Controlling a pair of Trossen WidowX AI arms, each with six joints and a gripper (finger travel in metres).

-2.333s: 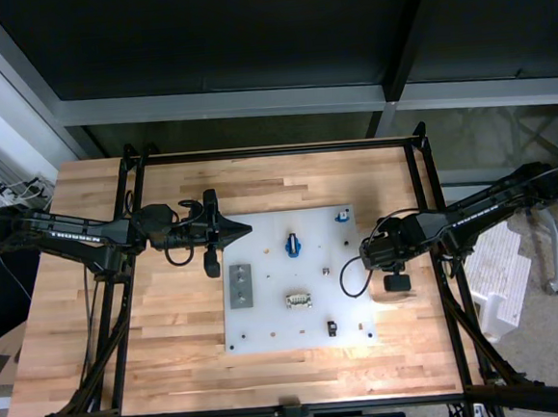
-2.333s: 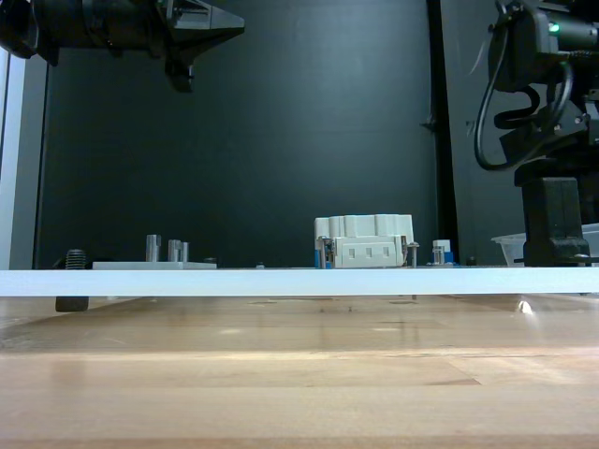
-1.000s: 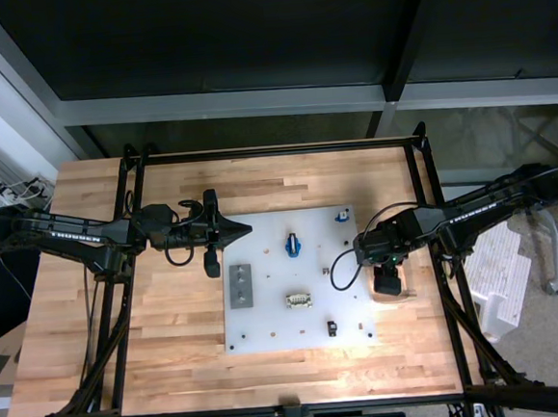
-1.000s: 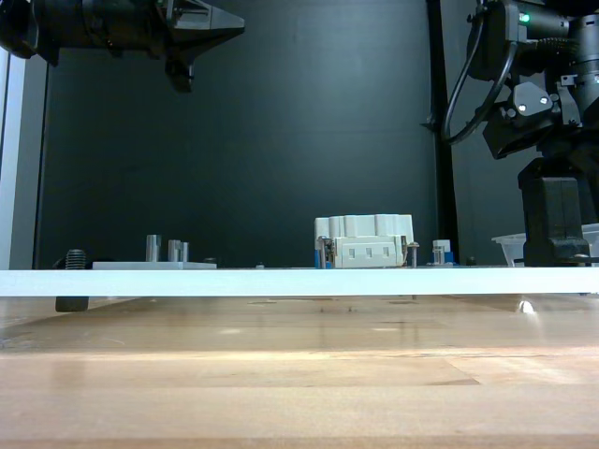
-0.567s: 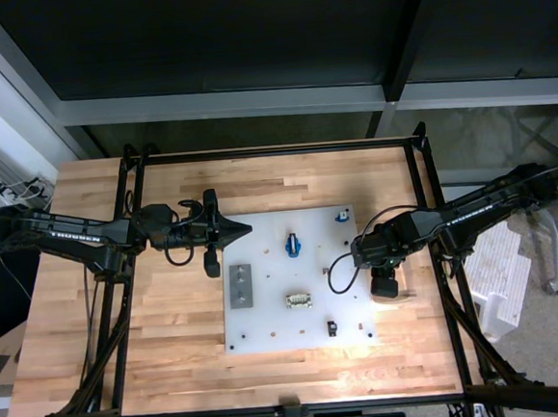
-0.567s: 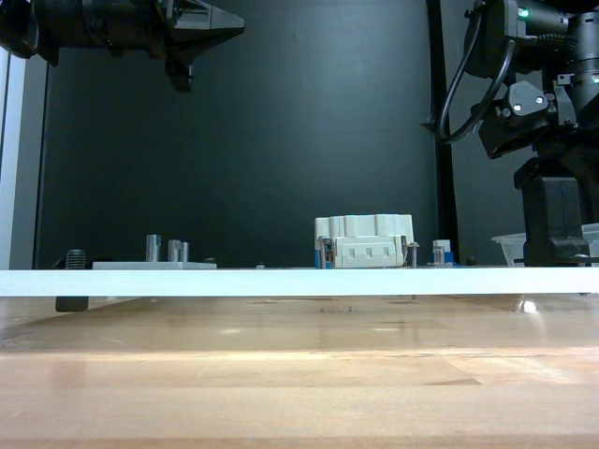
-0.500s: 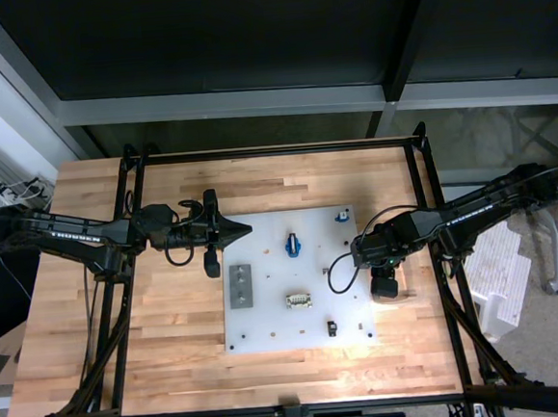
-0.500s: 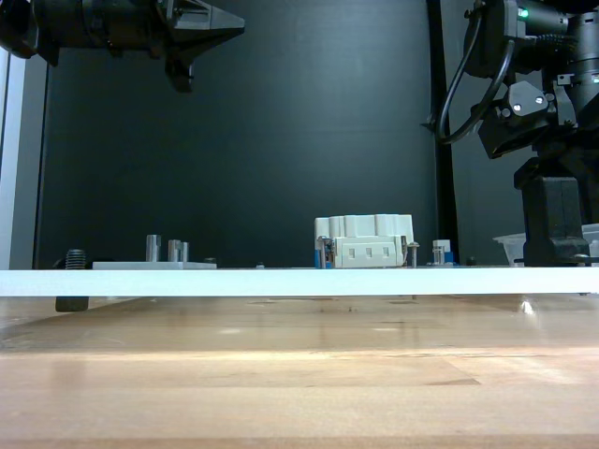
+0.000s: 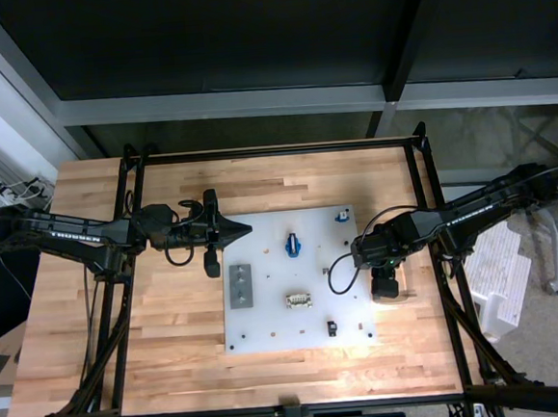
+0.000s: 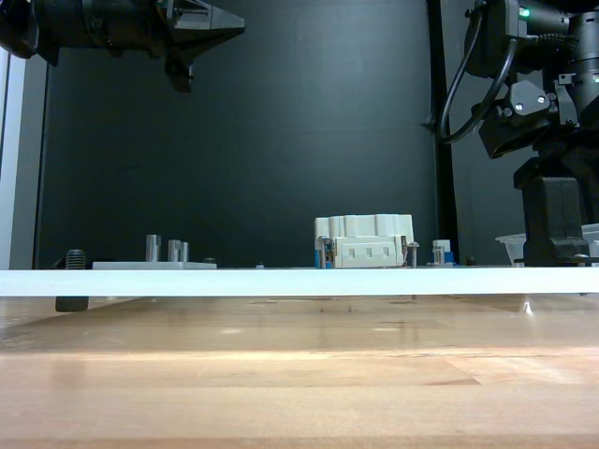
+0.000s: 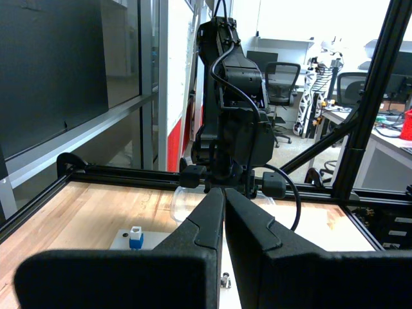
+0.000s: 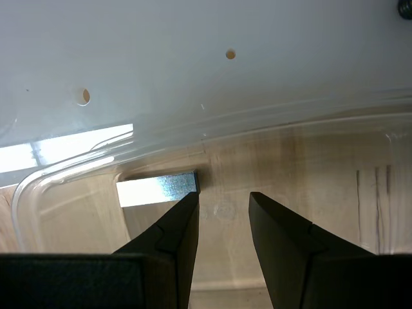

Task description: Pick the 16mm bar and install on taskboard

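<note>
**Operator:** Where is the bar?

**Describer:** The bar (image 12: 156, 190) lies free in a clear tray (image 12: 38, 179) on the tabletop (image 9: 175, 362), just beside the board (image 12: 193, 38). Nothing holds it, and it is in no seat. Your right gripper (image 12: 223, 195) points down into the tray with its fingers (image 12: 172, 233) spread. The bar's end lies just past one fingertip, to that finger's outer side, not in the gap. I judge the gripper is placed there to take the bar, and you would need to shift toward it first.

**Operator:** What are the things like?

**Describer:** The bar is bright metal with a squared end. The tray is thin, see-through plastic with rounded corners, so wood grain shows through it. The board is smooth and white with small drilled holes. The fingers are matt black and taper to blunt tips.

**Operator:** And my left side?

**Describer:** Your left gripper (image 11: 223, 188) hangs high, level, at the board's far left corner. Its fingers are pressed together on nothing, well apart from the tray.
</note>
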